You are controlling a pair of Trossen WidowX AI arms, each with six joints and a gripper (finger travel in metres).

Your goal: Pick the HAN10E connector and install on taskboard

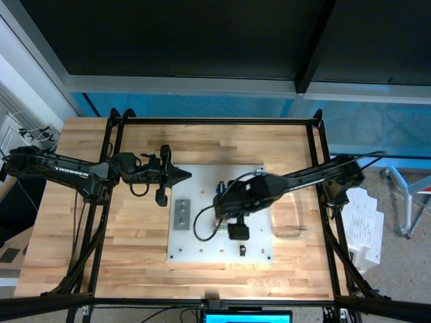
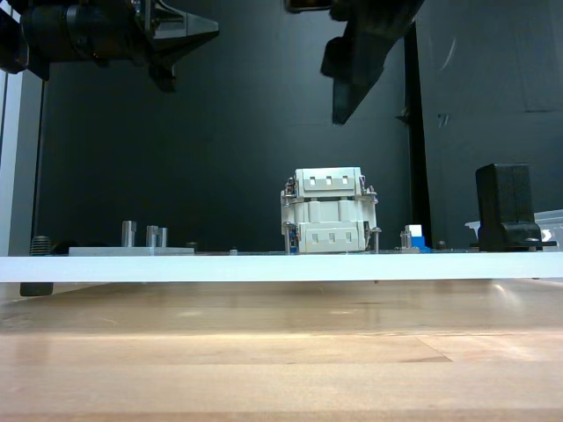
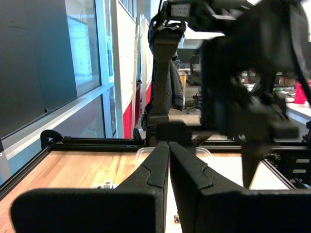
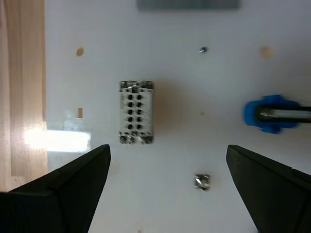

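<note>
The HAN10E connector (image 4: 136, 112), pale grey-beige with two rows of dark holes, sits on the white taskboard (image 4: 184, 145). In the low view the connector (image 2: 330, 186) is stacked upright on a beige socket (image 2: 330, 236). My right gripper (image 4: 168, 148) hangs open above it with nothing between its fingers, raised well clear in the low view (image 2: 340, 88). From above, the right gripper (image 1: 225, 214) covers most of the connector (image 1: 220, 229). My left gripper (image 1: 180, 175) is shut and empty at the taskboard's (image 1: 202, 245) far-left corner, held high (image 2: 189, 35).
On the board stand a grey metal block (image 1: 182, 213), a blue part (image 4: 269, 114), a black block (image 2: 506, 207) and a loose screw (image 4: 201, 182). A clear plastic tray (image 1: 291, 217) lies just right of the board. Black frame rails border the wooden table.
</note>
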